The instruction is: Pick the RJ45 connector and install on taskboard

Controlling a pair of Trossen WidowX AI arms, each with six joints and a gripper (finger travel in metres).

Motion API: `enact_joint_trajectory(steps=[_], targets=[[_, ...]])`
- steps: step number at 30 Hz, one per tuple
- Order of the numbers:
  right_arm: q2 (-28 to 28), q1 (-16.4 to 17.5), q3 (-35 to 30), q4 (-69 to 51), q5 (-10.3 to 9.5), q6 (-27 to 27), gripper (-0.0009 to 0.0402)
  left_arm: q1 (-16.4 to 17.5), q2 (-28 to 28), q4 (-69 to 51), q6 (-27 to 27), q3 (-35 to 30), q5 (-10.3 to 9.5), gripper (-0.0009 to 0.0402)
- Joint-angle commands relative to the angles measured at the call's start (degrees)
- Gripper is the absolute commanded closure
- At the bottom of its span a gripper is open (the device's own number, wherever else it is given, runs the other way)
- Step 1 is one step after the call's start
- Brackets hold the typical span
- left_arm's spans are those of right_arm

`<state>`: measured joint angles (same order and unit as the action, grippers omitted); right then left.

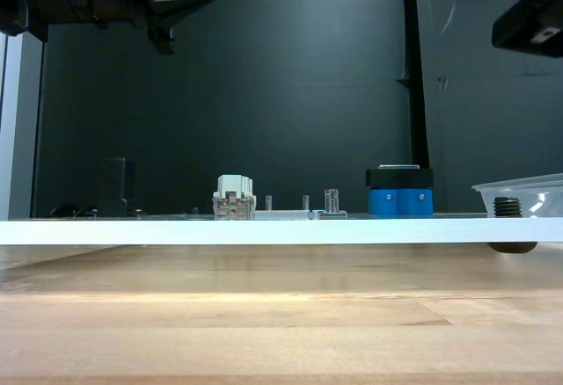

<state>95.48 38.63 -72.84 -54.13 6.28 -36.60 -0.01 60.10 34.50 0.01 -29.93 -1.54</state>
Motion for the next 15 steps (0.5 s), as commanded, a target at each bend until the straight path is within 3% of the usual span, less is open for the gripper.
enact_joint_trajectory(steps=[1, 15], targets=[[-1.03, -0.02, -0.68, -1.07, 0.17, -0.04, 0.0274, 0.02, 0.00, 0.02, 0.00, -0.02, 0.00, 0.0393], [-3.15, 0.00, -3.17, -5.20, 0.15, -0.31, 0.0219, 0.00, 0.00, 0.02, 0.00, -0.02, 0.00, 0.0393]])
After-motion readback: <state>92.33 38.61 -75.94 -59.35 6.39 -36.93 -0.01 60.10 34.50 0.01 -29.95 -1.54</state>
